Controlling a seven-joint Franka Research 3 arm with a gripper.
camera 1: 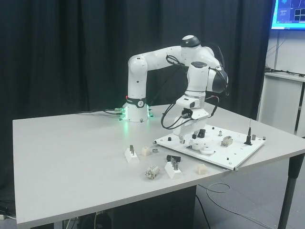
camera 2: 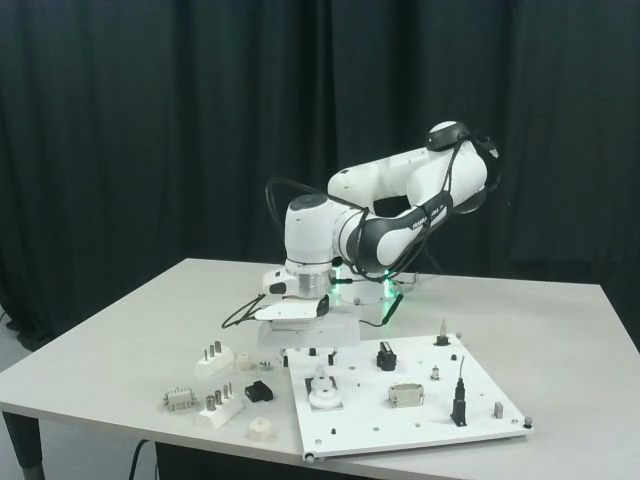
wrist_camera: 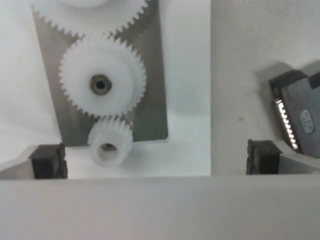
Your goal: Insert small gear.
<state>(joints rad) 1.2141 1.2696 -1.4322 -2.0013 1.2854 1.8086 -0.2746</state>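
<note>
Small gear: a small white toothed plastic gear (wrist_camera: 110,141) sits at the edge of a grey metal plate (wrist_camera: 152,107), its teeth meshing with a larger white gear (wrist_camera: 102,77); the hole through its hub is visible in the wrist view.
Larger gears: the mid-sized white gear sits on the grey plate with a dark shaft end at its centre; part of a third, still larger white gear (wrist_camera: 90,12) shows beyond it, teeth touching.
Tool: the two black fingertips (wrist_camera: 48,161) stand wide apart, one on each side of the small gear, holding nothing; the tool (wrist_camera: 155,157) is open and not touching the gear.
Arm: the white robot arm (camera 1: 164,57) bends down over the near corner of the white assembly board (camera 1: 238,155); green lights glow at its base (camera 1: 136,112).
Board: the flat white board (camera 2: 480,415) lies on the grey bench (camera 2: 120,350) and carries the gear set (camera 2: 322,392), a black block (camera 2: 386,357) and several small upright pegs.
Connector: a grey multi-pin connector (wrist_camera: 297,112) lies beside the board in the wrist view.
Loose parts: small white blocks (camera 1: 132,153) and a metal connector (camera 1: 151,172) lie on the bench beside the board.
</note>
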